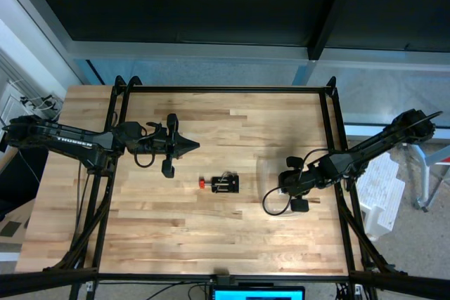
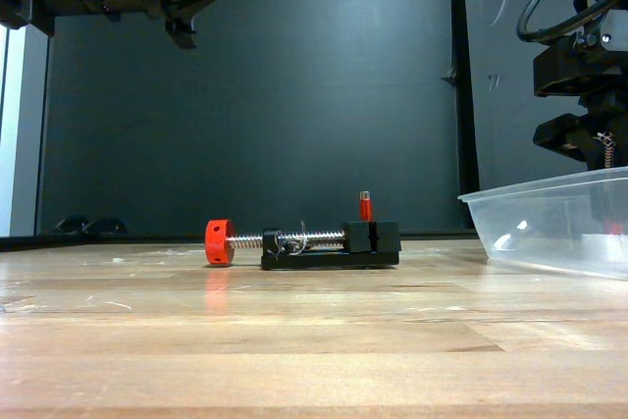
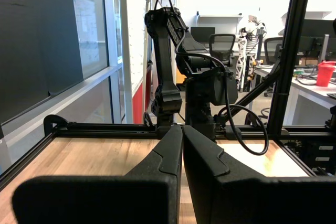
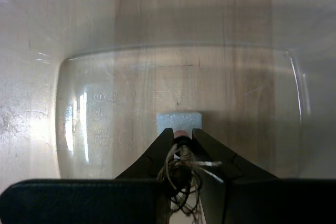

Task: Pick the RCA connector and install on taskboard

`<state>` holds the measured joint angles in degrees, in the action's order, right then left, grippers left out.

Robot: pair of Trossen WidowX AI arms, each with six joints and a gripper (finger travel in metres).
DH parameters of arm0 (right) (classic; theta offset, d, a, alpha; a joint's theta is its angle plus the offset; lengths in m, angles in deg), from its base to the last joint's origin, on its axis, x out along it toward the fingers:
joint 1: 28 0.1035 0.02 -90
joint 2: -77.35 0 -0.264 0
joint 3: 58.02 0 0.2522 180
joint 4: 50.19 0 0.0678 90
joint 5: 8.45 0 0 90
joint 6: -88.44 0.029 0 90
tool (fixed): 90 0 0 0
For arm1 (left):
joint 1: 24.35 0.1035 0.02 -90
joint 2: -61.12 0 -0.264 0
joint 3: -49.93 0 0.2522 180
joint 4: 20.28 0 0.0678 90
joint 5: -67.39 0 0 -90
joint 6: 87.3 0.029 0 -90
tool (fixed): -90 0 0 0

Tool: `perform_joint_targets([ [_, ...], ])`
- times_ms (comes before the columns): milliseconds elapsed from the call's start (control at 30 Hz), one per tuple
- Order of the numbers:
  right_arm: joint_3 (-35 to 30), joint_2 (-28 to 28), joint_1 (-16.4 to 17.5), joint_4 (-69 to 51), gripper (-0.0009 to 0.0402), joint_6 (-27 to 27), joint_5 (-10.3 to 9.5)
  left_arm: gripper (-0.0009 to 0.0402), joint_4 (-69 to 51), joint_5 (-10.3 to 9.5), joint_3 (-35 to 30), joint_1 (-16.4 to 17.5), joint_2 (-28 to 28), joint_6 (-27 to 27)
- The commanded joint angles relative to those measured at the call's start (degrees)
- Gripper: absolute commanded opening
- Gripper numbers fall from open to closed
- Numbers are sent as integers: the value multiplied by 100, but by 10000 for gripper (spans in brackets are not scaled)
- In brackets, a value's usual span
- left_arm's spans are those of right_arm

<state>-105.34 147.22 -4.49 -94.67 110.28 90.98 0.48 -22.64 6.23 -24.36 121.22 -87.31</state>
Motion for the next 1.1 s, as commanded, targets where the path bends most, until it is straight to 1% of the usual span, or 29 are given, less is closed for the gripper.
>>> perform_joint_targets([
  [33, -2, 0, 0, 0, 0, -2, 0, 0, 2, 0, -2, 0, 0, 2],
  [267, -55, -44, 0, -44, 0, 0, -22, 0, 2, 0, -2, 0, 0, 2],
  [633, -444, -269, 0, -649, 0, -22, -20, 0, 2, 0, -2, 0, 0, 2],
  [900, -1012, -422, -2, -1432, 0, -22, -22, 0, 2, 0, -2, 0, 2, 2],
  [1100, -1486, -424, 0, -1941, 0, -20, -17, 0, 2, 0, -2, 0, 0, 2],
])
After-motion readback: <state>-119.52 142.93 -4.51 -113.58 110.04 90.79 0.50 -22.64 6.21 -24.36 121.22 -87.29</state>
